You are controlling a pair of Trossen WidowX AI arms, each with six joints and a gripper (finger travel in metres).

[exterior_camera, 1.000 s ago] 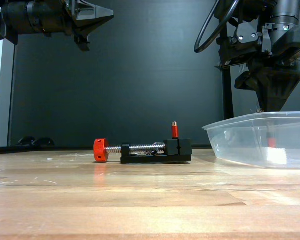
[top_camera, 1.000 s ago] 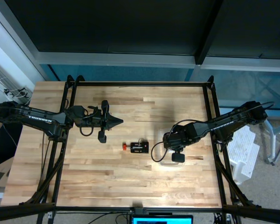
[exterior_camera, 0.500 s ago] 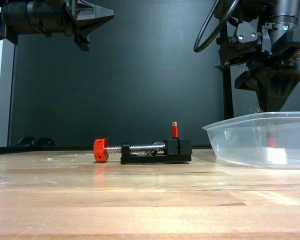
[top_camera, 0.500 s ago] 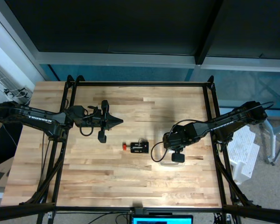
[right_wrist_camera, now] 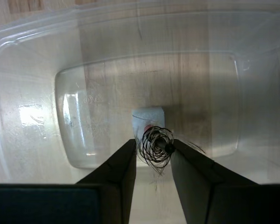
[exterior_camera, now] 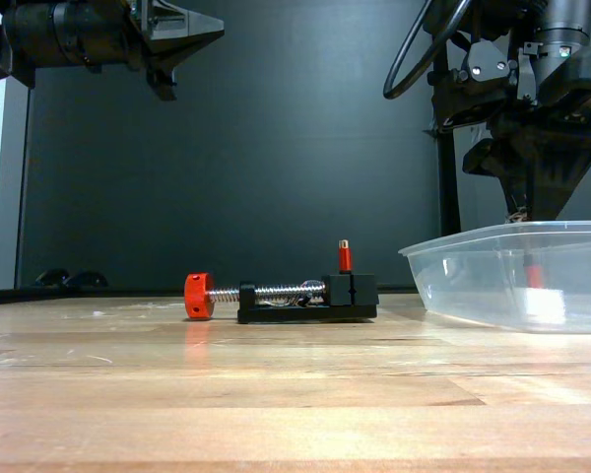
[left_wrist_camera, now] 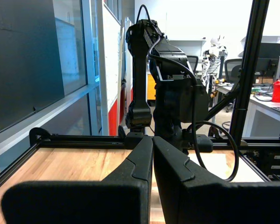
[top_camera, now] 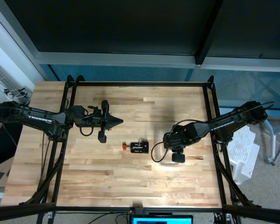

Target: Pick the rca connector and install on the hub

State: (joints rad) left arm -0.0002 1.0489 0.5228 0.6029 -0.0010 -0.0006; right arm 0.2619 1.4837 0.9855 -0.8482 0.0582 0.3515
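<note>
On the far left, the left arm point(top_camera: 37, 120) is reaching in over the desk point(top_camera: 107, 186), and the white lettering along it is reading as TROSSEN. The left claw point(top_camera: 120, 121) is hanging high above the wood with its fingers pressed together, holding nothing and pointing toward the middle.

Further right, the hub point(top_camera: 138, 148) is lying flat on the desk between the two arms. Its long axis is running left to right: a red knob point(exterior_camera: 197, 296) is sitting at the left end, a silvery threaded rod is leading into the black block, and a red stub point(exterior_camera: 344, 256) is standing upright on that block at the right end.

Right of it, the right claw point(right_wrist_camera: 153, 148) is hovering over the clear plastic tray point(exterior_camera: 453, 271), at about rim height in the low view. Its fingers are standing narrowly apart and appear to be pinching a tiny piece tangled in thin dark wire, which I am taking for the rca connector point(right_wrist_camera: 157, 142). Beneath it, a small white block point(right_wrist_camera: 148, 114) with a red spot is lying on the tray floor.

The coming move is turning on this: the hub is lying to the left of the loaded right claw, well apart from the tray, its block end nearer.

Lettering on the right arm is too small to read.
</note>
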